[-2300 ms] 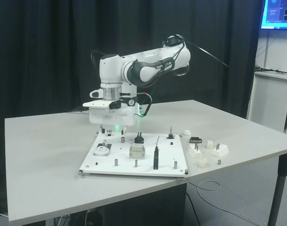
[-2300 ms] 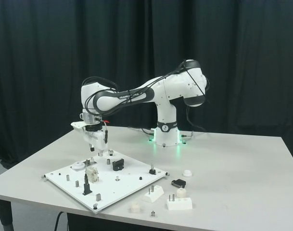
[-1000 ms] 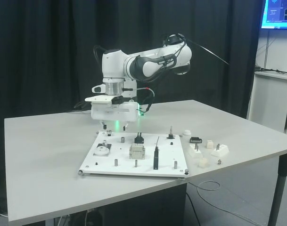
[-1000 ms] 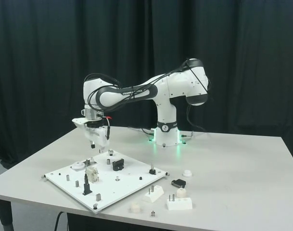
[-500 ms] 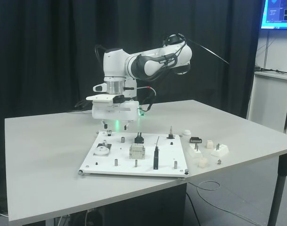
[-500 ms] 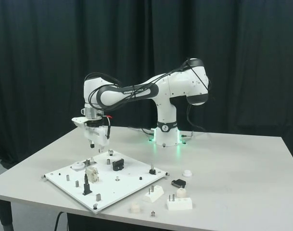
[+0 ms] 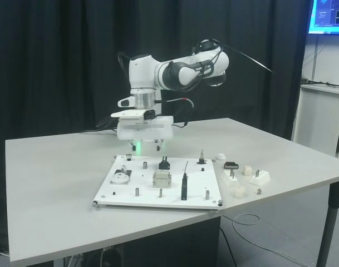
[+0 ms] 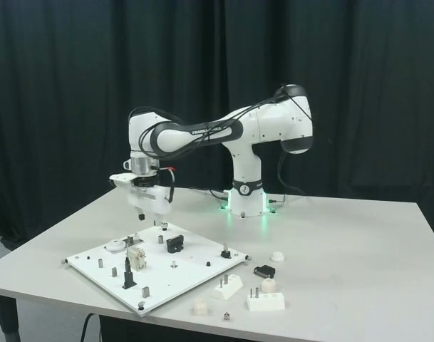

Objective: Pick medium gear.

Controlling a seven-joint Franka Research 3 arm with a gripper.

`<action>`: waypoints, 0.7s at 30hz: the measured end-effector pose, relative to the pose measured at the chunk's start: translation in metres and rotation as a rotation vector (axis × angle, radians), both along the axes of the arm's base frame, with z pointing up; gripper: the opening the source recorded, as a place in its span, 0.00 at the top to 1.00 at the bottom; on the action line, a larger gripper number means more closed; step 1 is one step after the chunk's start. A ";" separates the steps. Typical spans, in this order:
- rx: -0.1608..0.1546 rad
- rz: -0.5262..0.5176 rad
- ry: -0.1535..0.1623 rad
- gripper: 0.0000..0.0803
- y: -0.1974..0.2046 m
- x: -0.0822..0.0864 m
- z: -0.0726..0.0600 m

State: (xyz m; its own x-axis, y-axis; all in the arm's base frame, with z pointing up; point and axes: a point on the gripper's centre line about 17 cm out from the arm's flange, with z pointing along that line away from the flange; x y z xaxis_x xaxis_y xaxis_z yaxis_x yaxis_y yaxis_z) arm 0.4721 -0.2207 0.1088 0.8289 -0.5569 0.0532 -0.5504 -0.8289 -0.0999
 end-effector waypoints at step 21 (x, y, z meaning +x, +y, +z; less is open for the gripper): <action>0.126 0.093 0.034 0.00 0.156 0.005 -0.006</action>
